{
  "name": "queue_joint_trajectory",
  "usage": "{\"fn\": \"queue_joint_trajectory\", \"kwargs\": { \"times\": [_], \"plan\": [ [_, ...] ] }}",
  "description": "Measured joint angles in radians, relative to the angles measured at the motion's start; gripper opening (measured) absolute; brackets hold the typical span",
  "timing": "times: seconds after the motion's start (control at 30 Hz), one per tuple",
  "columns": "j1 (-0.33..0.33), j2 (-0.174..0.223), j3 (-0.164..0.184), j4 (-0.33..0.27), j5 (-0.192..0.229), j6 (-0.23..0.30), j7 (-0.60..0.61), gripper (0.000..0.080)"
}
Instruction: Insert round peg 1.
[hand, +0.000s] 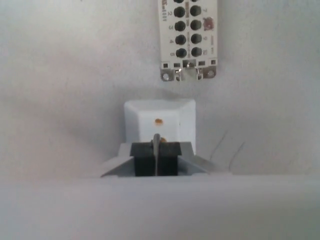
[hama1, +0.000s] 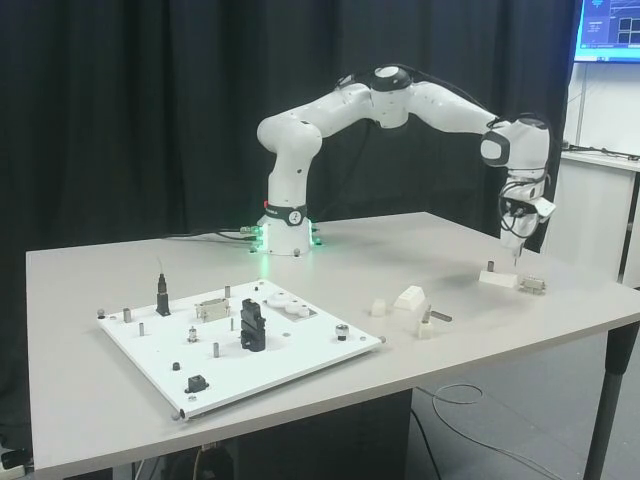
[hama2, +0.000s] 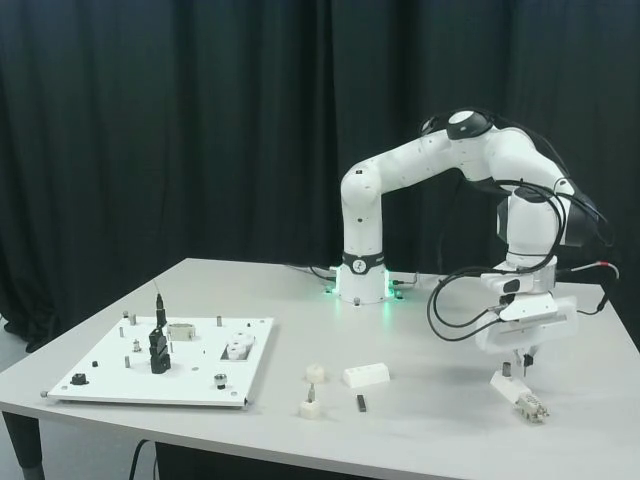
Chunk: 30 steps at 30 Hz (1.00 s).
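One thin round peg (hand: 156, 142) is pinched between the two black fingertips of the tool (hand: 156, 160). The fingertips are pressed together on it, and the peg stands up straight between them. In the room views the tool (hama1: 515, 250) (hama2: 520, 362) hangs low over the far end of the grey counter (hama1: 100, 270) (hama2: 430, 425), well apart from the arm's base.

Right under the peg sits a small white block (hand: 160, 117) (hama1: 495, 277) (hama2: 503, 383). I cannot tell if the peg touches it. Just beside the block lies a white strip (hand: 187, 35) (hama1: 531, 285) (hama2: 530, 408) with two rows of black round holes and numbers next to them.

Near the middle of the counter lie a few little white blocks (hama1: 410, 297) (hama2: 365, 374). At the other end lies a big white board (hama1: 300, 350) (hama2: 110, 375) with small parts standing on it. Green lights (hama1: 262, 240) (hama2: 330, 292) glow at the foot of the white arm (hama1: 330, 110) (hama2: 400, 165).
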<state>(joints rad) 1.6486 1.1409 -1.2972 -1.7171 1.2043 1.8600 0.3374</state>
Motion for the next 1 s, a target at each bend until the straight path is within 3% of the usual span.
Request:
{"fn": "queue_joint_trajectory", "kwargs": {
  "times": [1.0],
  "plan": [
    [-0.010,0.001,-0.021,-0.001,-0.005,-0.004,0.002,0.0017]
  ]
}}
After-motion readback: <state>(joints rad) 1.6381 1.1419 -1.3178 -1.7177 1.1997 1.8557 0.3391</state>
